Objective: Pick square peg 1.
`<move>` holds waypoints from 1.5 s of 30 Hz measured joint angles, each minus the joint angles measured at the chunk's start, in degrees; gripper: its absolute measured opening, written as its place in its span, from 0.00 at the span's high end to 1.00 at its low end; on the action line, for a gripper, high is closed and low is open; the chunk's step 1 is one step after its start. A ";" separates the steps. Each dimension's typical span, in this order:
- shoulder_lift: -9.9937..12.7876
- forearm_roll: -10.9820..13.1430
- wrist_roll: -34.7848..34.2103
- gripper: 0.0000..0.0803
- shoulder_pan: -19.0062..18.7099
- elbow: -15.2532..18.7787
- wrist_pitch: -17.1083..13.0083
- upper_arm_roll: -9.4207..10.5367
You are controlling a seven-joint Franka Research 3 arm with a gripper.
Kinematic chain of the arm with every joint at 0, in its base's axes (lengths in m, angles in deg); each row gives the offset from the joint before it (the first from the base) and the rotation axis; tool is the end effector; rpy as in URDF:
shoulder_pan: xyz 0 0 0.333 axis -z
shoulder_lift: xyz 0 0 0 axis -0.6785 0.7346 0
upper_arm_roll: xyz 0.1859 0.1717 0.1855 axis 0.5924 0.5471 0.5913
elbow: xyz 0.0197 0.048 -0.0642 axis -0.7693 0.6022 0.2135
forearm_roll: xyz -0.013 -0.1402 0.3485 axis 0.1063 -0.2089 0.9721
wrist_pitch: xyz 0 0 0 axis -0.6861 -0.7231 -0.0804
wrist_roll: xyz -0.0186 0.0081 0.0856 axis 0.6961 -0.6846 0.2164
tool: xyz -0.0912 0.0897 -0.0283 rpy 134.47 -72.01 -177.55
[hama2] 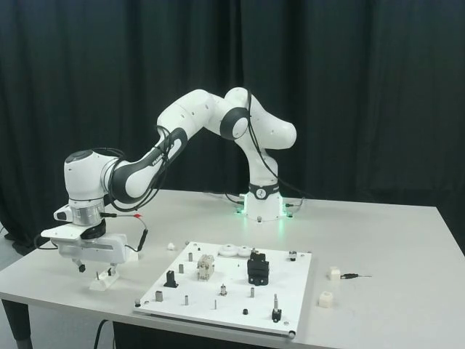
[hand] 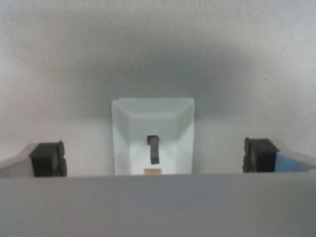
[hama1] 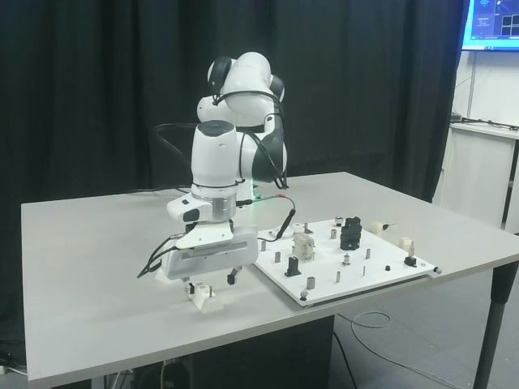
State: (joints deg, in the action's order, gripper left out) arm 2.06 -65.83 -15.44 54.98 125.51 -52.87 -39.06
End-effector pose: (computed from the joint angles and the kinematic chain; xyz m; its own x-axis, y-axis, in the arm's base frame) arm 0.6589 -0.3427 0.2058 0.7289 -0.6845 -0.0136 -0.6837 -0.7288 0.0387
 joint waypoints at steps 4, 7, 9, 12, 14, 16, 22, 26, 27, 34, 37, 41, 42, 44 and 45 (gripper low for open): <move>0.21 0.00 0.03 0.00 0.00 0.12 -0.18 0.00; 0.30 0.00 0.07 0.00 0.00 0.28 -0.33 0.00; 0.36 0.00 0.17 0.00 0.00 0.39 -0.43 0.00; 0.46 0.00 0.40 0.00 0.00 0.49 -0.54 0.00; 0.54 0.00 0.55 0.00 0.01 0.51 -0.62 0.00; 0.63 0.01 0.55 0.00 0.01 0.52 -0.72 0.00; 0.79 0.12 0.55 0.15 0.01 0.54 -0.96 0.01; 0.79 0.14 0.55 0.15 0.01 0.54 -1.17 0.01; 0.79 0.15 0.55 0.38 0.01 0.54 -1.24 0.01; 0.76 0.18 0.55 0.63 -0.02 0.38 -1.48 0.02; 0.70 0.18 0.55 0.63 -0.03 0.34 -1.49 0.01; 0.63 0.18 0.55 0.86 -0.03 0.34 -1.48 0.01; 0.62 0.18 0.55 0.86 -0.04 0.34 -1.48 0.01; 0.61 0.21 0.55 0.86 -0.04 0.34 -1.48 0.01; 0.61 0.22 0.55 0.96 -0.04 0.34 -1.48 0.01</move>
State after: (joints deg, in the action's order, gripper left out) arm 2.67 -65.61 -14.89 54.94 125.84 -54.36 -39.04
